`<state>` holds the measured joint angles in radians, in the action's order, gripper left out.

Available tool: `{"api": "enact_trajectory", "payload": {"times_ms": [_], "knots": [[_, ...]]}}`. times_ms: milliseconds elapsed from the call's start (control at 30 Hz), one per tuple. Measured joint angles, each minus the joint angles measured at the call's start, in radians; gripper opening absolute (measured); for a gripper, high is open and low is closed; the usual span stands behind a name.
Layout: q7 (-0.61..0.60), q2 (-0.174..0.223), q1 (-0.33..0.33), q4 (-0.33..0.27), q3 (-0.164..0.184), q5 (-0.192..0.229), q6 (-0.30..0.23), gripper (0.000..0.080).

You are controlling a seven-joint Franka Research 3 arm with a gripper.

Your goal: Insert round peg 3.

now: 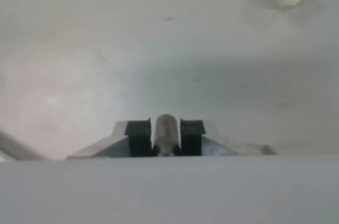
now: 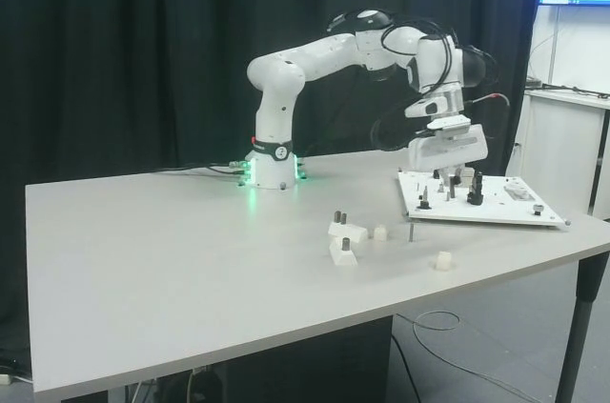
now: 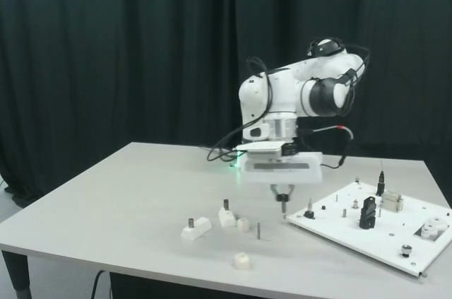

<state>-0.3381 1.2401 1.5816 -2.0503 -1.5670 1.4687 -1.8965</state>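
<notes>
While the gripper [image 1: 166, 138] fingers clenched the round peg [image 1: 166, 131], carry step was underway; next: align over the white board [image 3: 367, 232] hole.

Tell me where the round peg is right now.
The peg is clamped in the gripper, held in the air near the edge of the white board, as the second room view shows.

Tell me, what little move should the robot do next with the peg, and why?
Probably carry it sideways over the white board, then lower. The gripper is shut on the round peg, hanging above bare grey table near the board's edge, so no hole is under it yet.
</notes>
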Motion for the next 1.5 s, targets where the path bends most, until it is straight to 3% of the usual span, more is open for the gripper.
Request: {"api": "enact_trajectory", "payload": {"times_ms": [567, 933, 1500], "knots": [[-0.121, -0.031, 0.143, 0.071, -0.041, -0.113, 0.026, 0.0113], [-0.227, -0.036, 0.233, 0.132, -0.077, -0.194, 0.102, 0.0113], [-0.393, -0.036, 0.323, 0.258, -0.088, -0.306, 0.18, 0.0113]]}}
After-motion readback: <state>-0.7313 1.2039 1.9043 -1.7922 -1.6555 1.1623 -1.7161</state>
